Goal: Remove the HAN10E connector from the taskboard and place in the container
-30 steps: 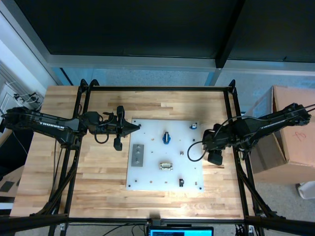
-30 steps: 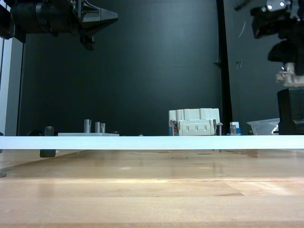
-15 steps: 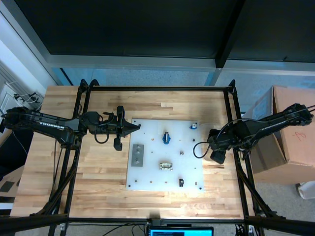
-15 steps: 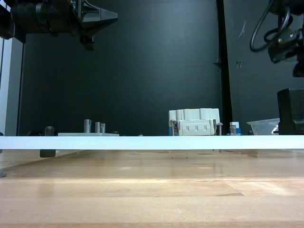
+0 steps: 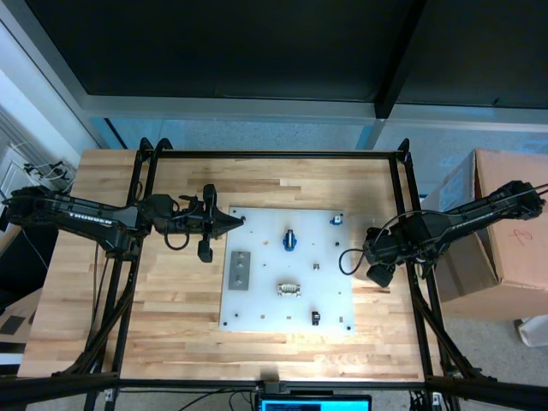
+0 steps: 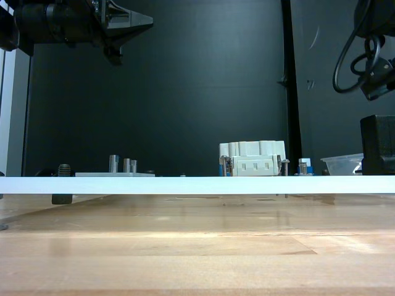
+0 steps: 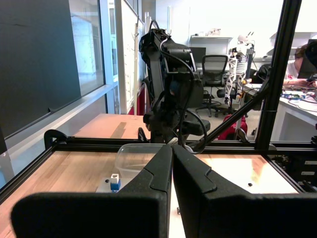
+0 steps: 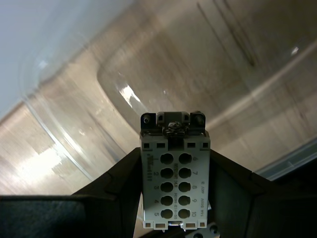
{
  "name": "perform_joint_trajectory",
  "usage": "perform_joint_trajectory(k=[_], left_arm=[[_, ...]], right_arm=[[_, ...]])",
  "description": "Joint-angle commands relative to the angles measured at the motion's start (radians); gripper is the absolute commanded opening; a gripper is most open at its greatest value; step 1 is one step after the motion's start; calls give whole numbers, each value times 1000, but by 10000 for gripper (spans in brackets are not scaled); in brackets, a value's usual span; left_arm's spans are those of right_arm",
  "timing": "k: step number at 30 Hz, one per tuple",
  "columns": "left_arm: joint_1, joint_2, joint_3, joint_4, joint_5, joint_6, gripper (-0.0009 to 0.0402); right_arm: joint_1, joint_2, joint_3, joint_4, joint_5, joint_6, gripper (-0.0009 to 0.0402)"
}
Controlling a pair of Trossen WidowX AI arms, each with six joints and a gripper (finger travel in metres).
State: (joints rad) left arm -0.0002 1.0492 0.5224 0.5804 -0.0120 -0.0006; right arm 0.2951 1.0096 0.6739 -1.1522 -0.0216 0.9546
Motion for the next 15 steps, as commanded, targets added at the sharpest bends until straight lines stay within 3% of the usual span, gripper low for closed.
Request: perform_joint_trajectory(k=[1,15], left_arm=[[0,0,0,0,0,0,0],[0,0,0,0,0,0,0]], right_arm=[[1,0,-8,3,-6,11,21],[4,0,-26,29,-6,33,86]])
